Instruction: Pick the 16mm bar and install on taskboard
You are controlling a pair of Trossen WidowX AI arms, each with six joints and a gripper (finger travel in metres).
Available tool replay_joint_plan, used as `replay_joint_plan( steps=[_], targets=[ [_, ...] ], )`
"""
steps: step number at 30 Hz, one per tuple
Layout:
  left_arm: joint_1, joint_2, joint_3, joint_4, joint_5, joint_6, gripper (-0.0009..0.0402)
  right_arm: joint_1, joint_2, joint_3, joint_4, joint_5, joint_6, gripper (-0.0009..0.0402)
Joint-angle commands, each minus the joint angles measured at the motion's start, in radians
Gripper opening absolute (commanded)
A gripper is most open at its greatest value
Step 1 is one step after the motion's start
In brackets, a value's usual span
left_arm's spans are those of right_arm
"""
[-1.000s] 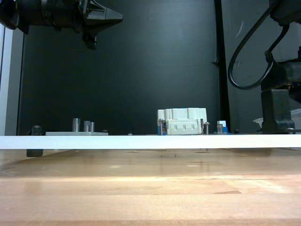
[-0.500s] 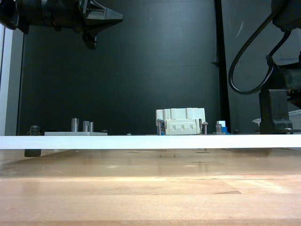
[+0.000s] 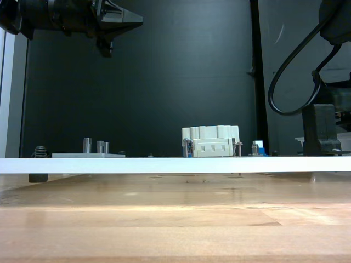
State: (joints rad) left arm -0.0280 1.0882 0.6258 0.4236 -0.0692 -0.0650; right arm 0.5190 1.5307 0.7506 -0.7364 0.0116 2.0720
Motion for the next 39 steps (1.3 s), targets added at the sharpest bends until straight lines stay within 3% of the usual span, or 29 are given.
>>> replay_joint_plan(
  steps=[1,22,31,39],
  targets=[
    [0.001,0.000,0.000,0.000,0.000,0.000,0.0001,0.001,0.002,-0.002,-0.008,-0.004,-0.015,0.0203],
    [0.000,0.000,0.000,0.000,0.000,0.000,0.0001,0.000,-0.009,0.012,-0.004,-0.003,-0.117,0.0058],
    [0.000,0.000,0.000,0.000,0.000,0.000,0.0001,0.001,-0.076,0.012,-0.063,0.011,-0.214,0.0033],
    [0.001,0.000,0.000,0.000,0.000,0.000,0.0001,0.000,-0.211,0.026,-0.151,0.023,-0.521,0.0031]
  ],
)
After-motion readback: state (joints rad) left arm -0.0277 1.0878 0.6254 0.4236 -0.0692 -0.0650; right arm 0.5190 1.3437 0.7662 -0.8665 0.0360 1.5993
